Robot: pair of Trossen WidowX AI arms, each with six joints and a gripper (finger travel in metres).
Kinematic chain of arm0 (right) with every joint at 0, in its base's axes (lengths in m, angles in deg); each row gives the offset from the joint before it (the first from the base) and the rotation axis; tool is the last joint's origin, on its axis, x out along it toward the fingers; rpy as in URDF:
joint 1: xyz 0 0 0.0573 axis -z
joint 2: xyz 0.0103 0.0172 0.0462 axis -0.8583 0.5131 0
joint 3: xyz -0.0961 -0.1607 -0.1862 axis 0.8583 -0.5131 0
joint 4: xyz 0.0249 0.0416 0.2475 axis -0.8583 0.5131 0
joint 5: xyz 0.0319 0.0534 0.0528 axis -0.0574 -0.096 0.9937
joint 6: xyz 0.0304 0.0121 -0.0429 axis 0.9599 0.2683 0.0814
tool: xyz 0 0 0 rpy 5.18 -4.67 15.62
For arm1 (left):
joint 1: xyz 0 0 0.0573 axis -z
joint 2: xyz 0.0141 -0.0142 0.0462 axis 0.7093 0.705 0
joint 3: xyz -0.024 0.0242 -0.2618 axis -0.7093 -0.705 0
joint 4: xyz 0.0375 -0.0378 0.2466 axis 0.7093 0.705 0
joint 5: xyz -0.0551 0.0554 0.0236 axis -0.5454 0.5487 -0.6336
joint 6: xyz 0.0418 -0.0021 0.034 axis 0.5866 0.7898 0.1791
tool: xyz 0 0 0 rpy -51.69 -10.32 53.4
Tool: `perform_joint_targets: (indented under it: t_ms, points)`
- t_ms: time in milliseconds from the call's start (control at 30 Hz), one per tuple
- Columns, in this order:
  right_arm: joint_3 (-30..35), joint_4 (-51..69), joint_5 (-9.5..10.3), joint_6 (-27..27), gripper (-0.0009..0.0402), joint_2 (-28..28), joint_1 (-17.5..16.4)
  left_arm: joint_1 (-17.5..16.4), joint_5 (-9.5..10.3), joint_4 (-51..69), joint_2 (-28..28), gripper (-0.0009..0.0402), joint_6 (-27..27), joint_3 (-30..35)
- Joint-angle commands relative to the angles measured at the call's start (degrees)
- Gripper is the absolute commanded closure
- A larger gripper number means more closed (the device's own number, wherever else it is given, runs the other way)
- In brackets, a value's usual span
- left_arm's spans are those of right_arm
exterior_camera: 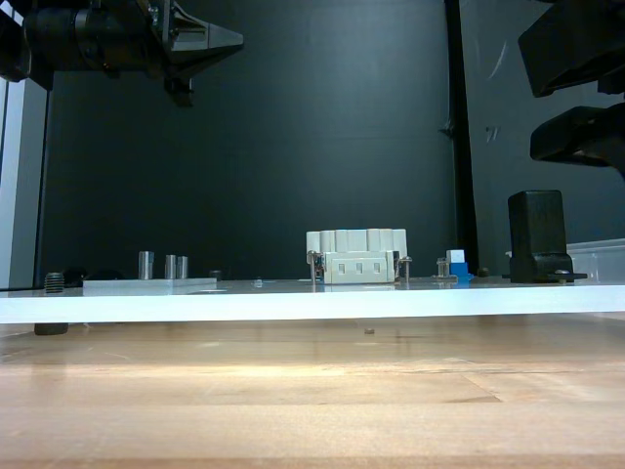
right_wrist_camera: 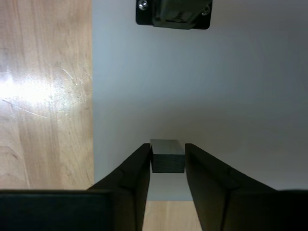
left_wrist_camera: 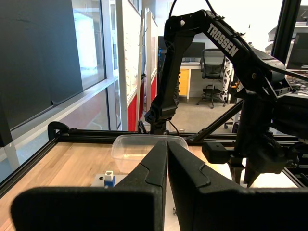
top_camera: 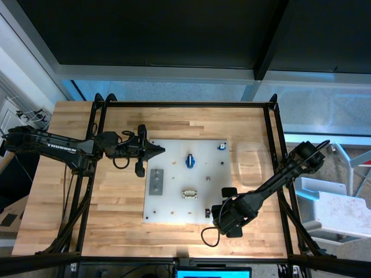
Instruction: Pick the 16mm bar from the taskboard and place it in the container
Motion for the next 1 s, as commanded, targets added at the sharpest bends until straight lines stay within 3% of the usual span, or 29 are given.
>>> perform_joint_targets:
  t_ms: [33,367,767,1000]
  points:
    - [0.3,0.1,-0.15,0.0,0.0336,-0.2,0.0,0.0,0.00,0.0,0.0,0.0393,0.0,0.0]
    - [0.3,0.2,-0.22,0.0,0.0384,-2.4,0.0,0.0,0.00,0.0,0.0,0.0393,0.0,0.0]
    - [0.3,3.7,-0.55,0.0,0.0386,-9.6,0.2,0.0,0.00,0.0,0.0,0.0393,0.0,0.0]
    - [0.3,4.3,-1.81,0.0,0.0386,-14.4,0.5,0.0,0.00,0.0,0.0,0.0393,0.0,0.0]
